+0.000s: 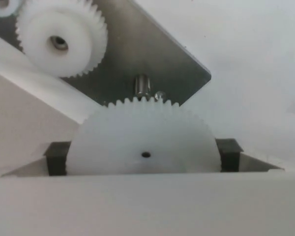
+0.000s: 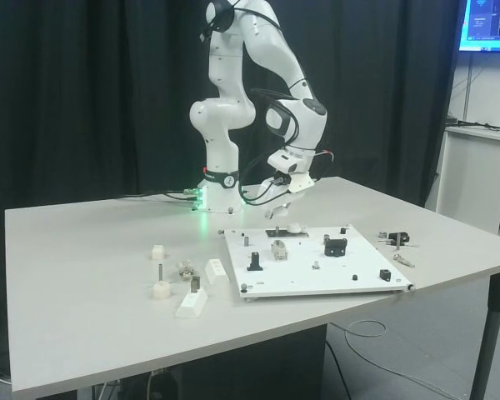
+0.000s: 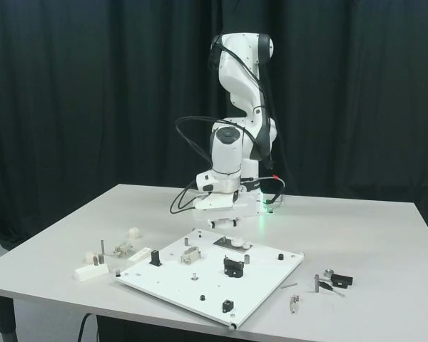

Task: Place large gear.

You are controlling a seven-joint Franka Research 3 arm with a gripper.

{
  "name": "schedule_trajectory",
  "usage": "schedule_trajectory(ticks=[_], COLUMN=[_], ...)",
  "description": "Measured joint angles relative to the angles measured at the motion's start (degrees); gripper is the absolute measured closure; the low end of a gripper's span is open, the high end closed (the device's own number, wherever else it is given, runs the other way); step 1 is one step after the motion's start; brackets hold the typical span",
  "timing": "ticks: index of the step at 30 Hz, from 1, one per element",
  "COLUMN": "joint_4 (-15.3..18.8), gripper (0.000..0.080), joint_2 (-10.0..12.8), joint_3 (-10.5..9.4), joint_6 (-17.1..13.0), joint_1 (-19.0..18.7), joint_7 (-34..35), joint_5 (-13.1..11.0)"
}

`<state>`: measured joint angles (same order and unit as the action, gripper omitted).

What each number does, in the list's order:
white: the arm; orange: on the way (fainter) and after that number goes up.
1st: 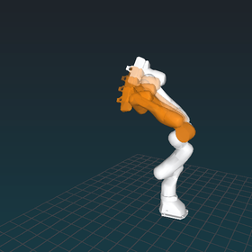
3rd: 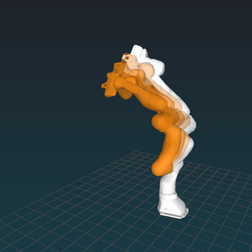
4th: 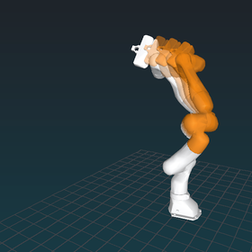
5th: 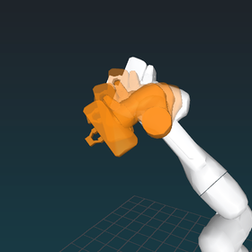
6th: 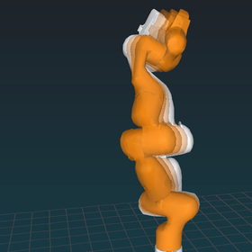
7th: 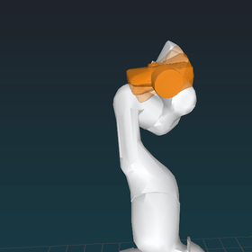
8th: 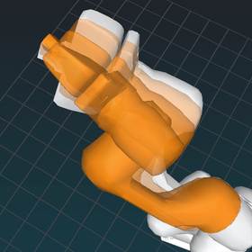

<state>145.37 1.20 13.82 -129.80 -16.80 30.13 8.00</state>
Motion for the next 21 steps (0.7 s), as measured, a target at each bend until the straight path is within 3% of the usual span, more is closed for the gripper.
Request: schedule_trajectory(ticks=[21], joint_4=[0.11], gripper=[0.02], joint_2=[0.1], joint_3=[0.13], joint_6=[-0.48], joint_1=[0.49], joint_7=[0.0], joint_5=[0.28])
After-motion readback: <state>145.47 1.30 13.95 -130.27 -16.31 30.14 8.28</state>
